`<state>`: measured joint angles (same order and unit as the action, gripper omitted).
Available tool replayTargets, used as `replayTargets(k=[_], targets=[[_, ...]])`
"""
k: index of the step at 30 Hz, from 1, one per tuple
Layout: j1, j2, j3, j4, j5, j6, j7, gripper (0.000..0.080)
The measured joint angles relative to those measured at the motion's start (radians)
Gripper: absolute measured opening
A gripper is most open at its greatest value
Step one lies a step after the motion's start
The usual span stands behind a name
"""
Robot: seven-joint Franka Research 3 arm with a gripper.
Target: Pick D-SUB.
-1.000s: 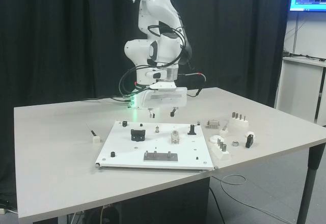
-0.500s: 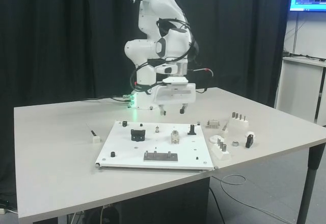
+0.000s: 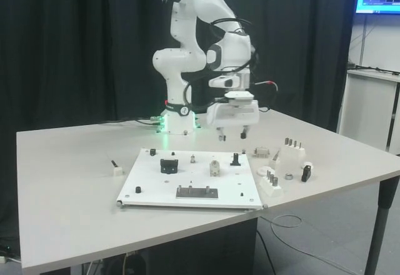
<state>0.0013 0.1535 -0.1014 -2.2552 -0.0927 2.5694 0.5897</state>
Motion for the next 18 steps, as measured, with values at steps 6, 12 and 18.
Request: replayTargets(k=[6,12,18], targets=[[0.001,0.044,0.04,0.071,0.003,-0.015,-0.007,0.08],[0.001,0.09,0.079,0.154,0.002,-0.057,-0.041,0.08],[0.005,0.132,0.11,0.241,-0.001,-0.123,-0.106,0.08]])
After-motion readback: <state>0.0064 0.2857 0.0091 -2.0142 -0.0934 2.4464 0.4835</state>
